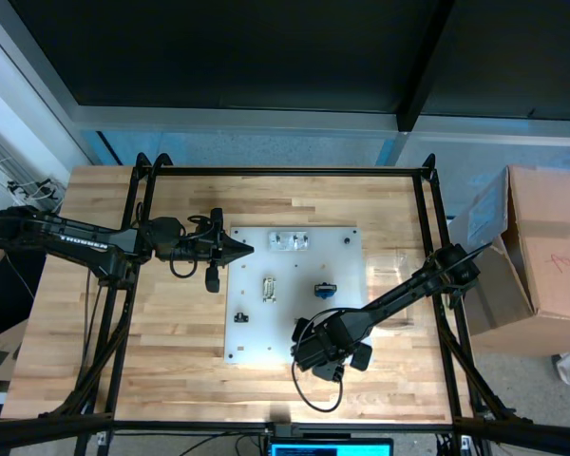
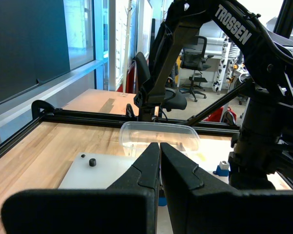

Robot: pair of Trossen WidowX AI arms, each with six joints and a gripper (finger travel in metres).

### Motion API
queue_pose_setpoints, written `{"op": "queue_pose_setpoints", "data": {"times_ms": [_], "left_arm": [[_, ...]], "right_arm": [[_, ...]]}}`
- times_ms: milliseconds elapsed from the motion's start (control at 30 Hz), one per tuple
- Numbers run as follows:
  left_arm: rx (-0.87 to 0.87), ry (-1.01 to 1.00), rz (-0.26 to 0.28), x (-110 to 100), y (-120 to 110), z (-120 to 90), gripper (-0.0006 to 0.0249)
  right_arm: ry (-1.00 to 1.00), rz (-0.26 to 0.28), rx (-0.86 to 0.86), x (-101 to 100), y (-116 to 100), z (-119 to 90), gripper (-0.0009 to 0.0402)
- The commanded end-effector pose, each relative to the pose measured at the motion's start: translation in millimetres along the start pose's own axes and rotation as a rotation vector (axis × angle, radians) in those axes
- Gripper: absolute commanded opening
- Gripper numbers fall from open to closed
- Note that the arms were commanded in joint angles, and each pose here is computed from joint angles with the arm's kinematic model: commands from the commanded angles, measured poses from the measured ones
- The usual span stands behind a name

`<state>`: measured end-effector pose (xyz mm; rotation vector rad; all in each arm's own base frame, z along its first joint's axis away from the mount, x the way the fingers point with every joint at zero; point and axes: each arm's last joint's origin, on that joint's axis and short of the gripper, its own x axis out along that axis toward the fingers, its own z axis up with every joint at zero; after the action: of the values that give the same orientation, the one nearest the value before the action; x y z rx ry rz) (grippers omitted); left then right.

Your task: Unfasten the M12 nut and place it in the container

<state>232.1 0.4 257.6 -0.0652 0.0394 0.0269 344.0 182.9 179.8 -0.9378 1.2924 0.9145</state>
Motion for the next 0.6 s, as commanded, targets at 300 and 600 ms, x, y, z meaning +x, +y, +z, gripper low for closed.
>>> {"op": "queue_pose_setpoints", "data": {"times_ms": [300, 600], "left_arm": [[0.000, 0.000, 0.000, 0.0, 0.1, 0.0, 0.0000], [0.001, 0.000, 0.000, 0.0, 0.1, 0.0, 0.0000]], "right_arm": [[0.018, 0.017, -0.158, 0.3, 1.6, -1.6, 0.0012], [-0.002, -0.004, -0.156, -0.4, -0.2, 0.1, 0.0063]]}}
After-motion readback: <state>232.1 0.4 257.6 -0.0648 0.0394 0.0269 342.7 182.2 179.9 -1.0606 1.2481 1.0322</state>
